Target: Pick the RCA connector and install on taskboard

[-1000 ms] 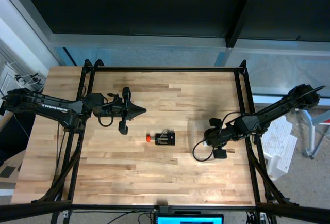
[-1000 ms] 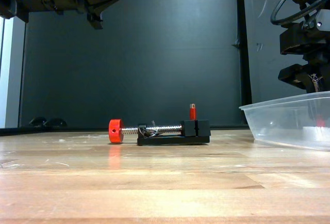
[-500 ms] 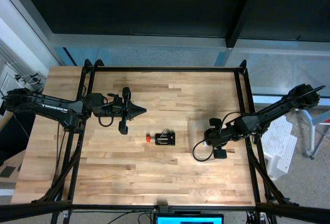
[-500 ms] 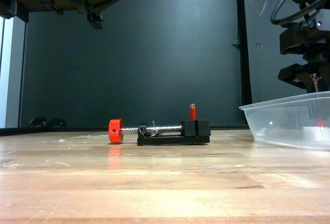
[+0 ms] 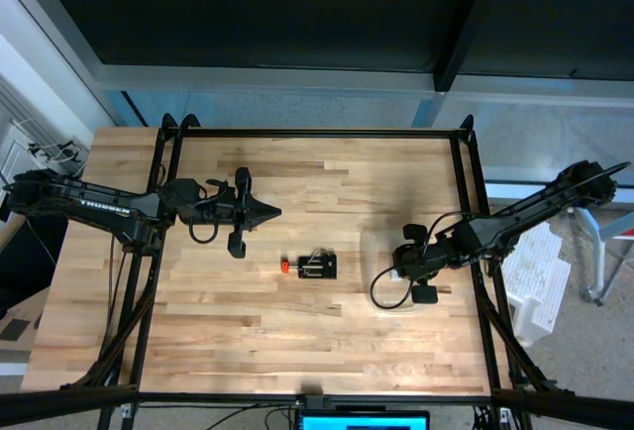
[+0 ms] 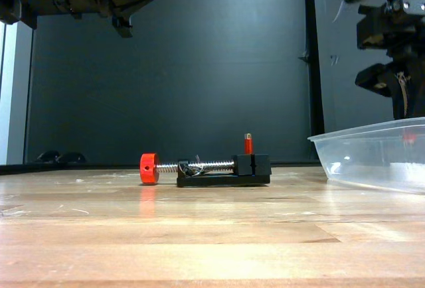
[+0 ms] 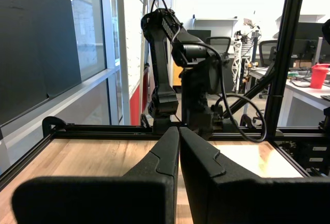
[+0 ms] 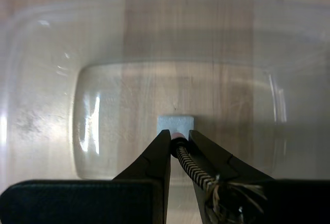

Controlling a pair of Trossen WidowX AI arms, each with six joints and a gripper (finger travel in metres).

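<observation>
Wrist camera on the right arm: looks down into the clear tray [image 8: 46, 43] and finds the right gripper [image 8: 177, 134] closed almost fully on the RCA connector [image 8: 187, 164]. Shows it as a thin striped stem, pale pink tip lodged at the fingertips, loose wire strands at the rear end. Puts the small white cube [image 8: 175, 122] on the tray floor just past those tips; cannot tell whether touching. Shows nothing of the taskboard.

Low view: catches that gripper only as dark shapes dropping behind the tray's near wall, plus a reddish blur [image 6: 408, 139] through the plastic, too unclear to name. Gives no read on the grip or the connector. Does show the taskboard [image 6: 222, 170] flat on the wooden table [image 6: 199, 235], well apart from the tray and to its left. Shows the red knob [image 6: 149, 168] at the board's left end, a silvery screw [image 6: 206, 166] running from knob to black block, and a short red pin [image 6: 248, 143] upright on the block.

High view: places the taskboard near the table's middle, between the two arms. Sets the right gripper over the faint tray outline on the board's right.

Left wrist camera: settles the left gripper [image 7: 179, 131], fingers pressed together with nothing between them. Faces the right arm [image 7: 175, 53] across the table. Agrees with the low and high views, which hold it raised well above the wood, left of the board and pointing inward.
</observation>
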